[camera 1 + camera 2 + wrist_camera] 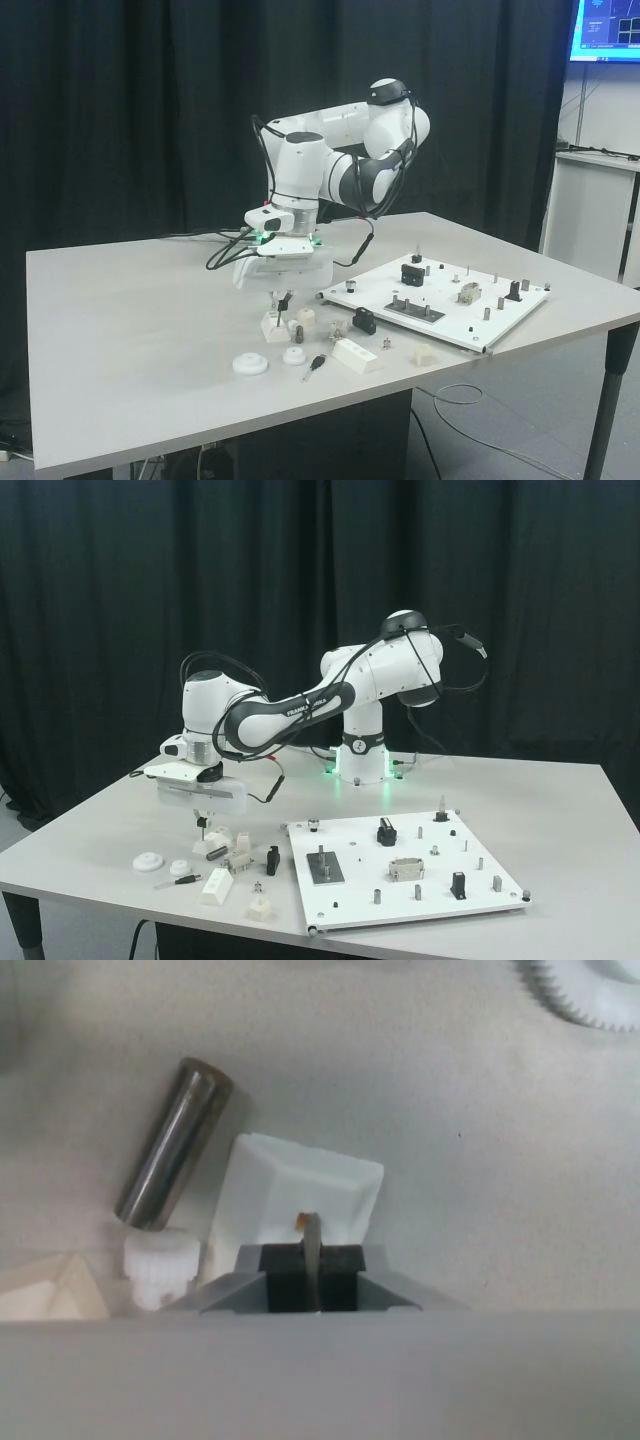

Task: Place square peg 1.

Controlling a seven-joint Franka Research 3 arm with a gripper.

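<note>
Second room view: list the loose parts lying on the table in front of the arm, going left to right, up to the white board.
Large white gear → small white gear → white block → white piece nearest the table edge → black part → white board. The cluster under the hand overlaps, so it is left out.
</note>
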